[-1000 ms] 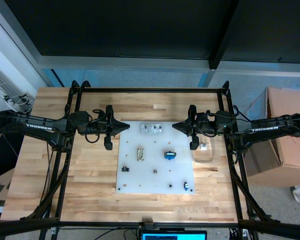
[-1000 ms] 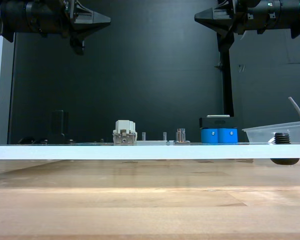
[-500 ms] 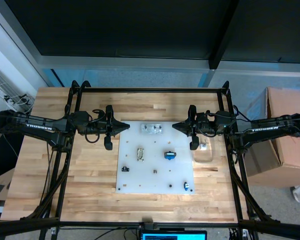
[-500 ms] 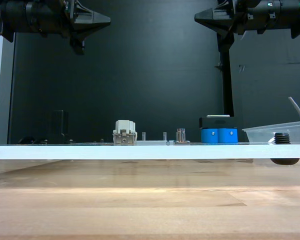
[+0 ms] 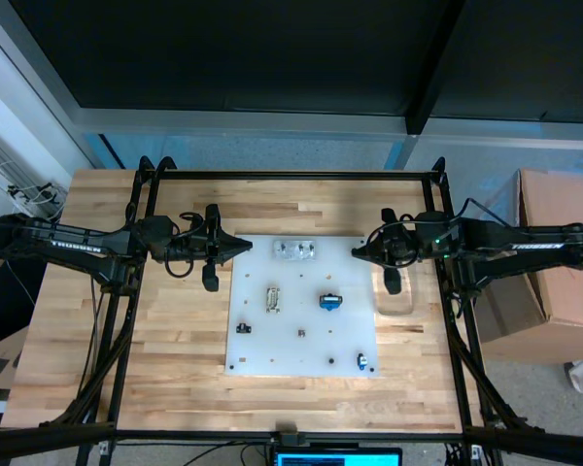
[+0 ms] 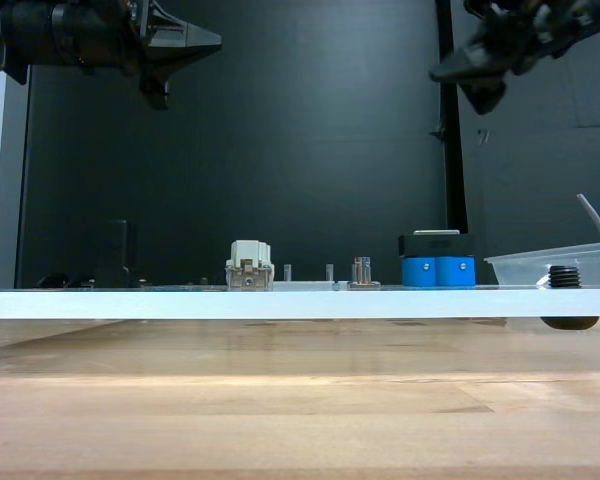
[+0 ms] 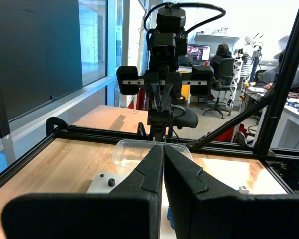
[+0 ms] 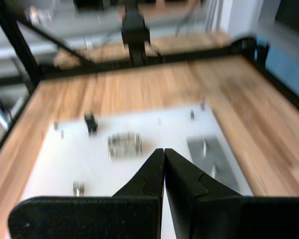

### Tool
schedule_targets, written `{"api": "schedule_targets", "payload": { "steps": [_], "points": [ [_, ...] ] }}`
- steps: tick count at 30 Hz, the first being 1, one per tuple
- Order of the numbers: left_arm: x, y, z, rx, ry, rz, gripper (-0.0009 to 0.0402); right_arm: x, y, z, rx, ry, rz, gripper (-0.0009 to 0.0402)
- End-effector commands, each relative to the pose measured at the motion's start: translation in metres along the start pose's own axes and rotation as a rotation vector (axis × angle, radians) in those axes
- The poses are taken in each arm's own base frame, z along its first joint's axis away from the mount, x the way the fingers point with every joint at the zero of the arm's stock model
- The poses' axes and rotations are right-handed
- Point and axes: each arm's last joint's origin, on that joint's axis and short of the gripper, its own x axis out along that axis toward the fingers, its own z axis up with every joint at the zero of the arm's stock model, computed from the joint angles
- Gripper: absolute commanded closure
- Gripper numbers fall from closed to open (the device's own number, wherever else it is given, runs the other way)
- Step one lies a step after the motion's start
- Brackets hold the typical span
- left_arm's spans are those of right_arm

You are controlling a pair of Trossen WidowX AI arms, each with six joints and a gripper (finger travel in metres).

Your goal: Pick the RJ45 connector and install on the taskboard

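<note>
The RJ45 connector lies free in the clear tray (image 6: 540, 262) to the right of the white taskboard (image 5: 301, 345). In the low view its dark ribbed end (image 6: 564, 275) shows, with a pale cable (image 6: 592, 215) rising from it. From above, the right wrist hides it. My right gripper (image 5: 357, 254) is shut and empty. It hangs tilted downward, high over the board's right edge (image 6: 435, 75), and the board (image 8: 50, 164) lies below its tips (image 8: 164, 151). My left gripper (image 5: 245, 247) is shut and empty, level and high over the board's left edge (image 6: 215, 42). It faces the tray (image 7: 127, 152).
On the board stand a blue part (image 5: 330, 301), a grey-white block (image 5: 272, 298) and a metal piece (image 5: 295, 250) at the back. A black frame (image 5: 291, 176) rings the wooden table. A cardboard box (image 5: 554, 262) sits off the right side.
The right arm has drawn back to the right and its gripper has tipped downward and dropped a little. The left arm and the connector have not moved.
</note>
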Motion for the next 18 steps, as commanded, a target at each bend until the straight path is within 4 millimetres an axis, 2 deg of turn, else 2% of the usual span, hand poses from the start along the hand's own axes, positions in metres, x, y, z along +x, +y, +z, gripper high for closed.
{"api": "schedule_targets", "payload": {
  "steps": [1,13,18],
  "points": [
    [0.0,0.0,0.0,0.0,0.0,0.0,0.0393,-0.012,0.0,0.002,-0.009,0.107,-0.01,0.0394],
    [0.0,0.0,0.0,0.0,0.0,0.0,0.0393,-0.069,-0.001,0.009,-0.078,0.512,-0.038,0.0393],
    [0.0,0.0,0.0,0.0,0.0,0.0,0.0393,-0.086,-0.001,0.007,-0.091,0.632,-0.045,0.0393]
  ]
}}
